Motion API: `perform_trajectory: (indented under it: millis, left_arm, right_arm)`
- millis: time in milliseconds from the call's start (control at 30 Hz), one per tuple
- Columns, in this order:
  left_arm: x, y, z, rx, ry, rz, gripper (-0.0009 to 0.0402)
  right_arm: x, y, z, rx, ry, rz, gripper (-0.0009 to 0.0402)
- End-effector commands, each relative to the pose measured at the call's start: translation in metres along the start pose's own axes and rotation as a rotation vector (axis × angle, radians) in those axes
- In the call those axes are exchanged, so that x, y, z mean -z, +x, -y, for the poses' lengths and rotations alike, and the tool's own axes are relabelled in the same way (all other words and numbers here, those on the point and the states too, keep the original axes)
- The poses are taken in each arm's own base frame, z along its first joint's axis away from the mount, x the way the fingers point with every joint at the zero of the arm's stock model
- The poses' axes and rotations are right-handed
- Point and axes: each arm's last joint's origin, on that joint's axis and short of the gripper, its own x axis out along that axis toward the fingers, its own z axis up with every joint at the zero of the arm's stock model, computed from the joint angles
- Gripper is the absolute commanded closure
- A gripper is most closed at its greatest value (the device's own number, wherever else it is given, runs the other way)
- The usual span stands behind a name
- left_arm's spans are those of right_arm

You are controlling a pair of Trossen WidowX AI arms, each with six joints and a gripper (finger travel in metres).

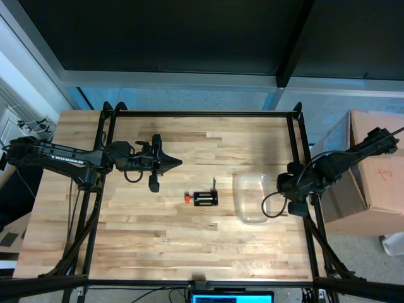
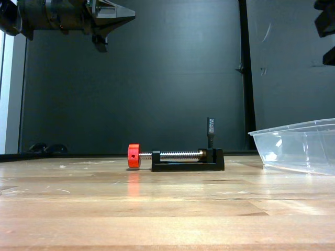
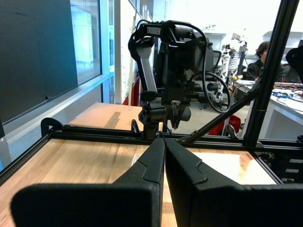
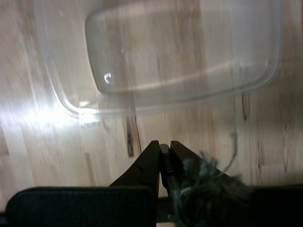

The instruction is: Remove the USB-C connector from the USB-C receptacle and place in the container

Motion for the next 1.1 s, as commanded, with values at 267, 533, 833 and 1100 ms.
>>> perform_trajectory:
  millis: [267,533,833,1100]
  left_arm:
    - [0.0,0.0,0.0,0.0,0.0,0.0,0.0393]
    - [0.0,0.0,0.0,0.0,0.0,0.0,0.0393]
    - [0.0,0.0,0.0,0.0,0.0,0.0,0.0393]
    - [0.0,0.0,0.0,0.0,0.0,0.0,0.0393]
  right_arm:
    - [0.004,0.008,0.0,0.017,-0.014,-0.024,0.0393]
    - [0.004,0.008,-0.001,0.018,-0.017,-0.025,0.0393]
    - [0.005,0.012,0.0,0.035,-0.009,-0.031,0.0393]
    - [0.01,0.023,0.003,0.047,0.003,-0.068,0.033]
